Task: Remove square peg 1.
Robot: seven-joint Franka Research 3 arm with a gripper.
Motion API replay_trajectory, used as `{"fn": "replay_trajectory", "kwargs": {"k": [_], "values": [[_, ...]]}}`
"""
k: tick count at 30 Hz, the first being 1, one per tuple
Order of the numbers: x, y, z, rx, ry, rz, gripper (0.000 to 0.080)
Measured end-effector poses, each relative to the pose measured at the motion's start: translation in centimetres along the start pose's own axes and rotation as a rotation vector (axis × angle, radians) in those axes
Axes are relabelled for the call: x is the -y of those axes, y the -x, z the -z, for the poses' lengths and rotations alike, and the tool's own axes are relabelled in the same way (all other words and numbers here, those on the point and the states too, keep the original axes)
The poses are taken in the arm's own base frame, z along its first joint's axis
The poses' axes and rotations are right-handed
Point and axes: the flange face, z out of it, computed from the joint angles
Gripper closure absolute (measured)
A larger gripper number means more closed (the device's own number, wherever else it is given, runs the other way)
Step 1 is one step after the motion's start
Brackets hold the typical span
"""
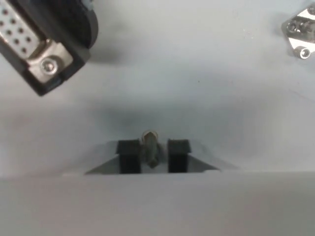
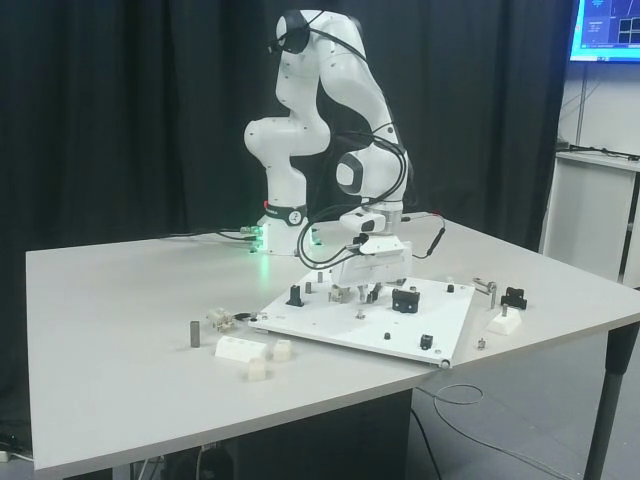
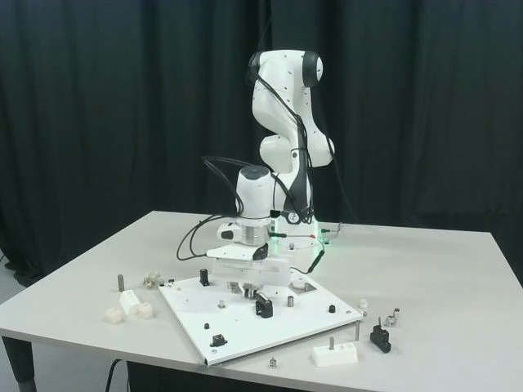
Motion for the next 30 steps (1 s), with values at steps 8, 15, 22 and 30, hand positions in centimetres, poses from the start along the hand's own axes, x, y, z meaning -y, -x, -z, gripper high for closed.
{"fn": "replay_trajectory", "kwargs": {"k": [8,15,22,30], "values": [[0.06,0.05,0.0,0.0,0.0,0.008,0.0756],[0.04,0.03,0.0,0.0,0.0,0.014,0.0755],[0.03,0.01,0.01,0.0,0.0,0.017,0.0755],[0.02,0.01,0.05,0.0,0.0,0.017,0.0756]]}}
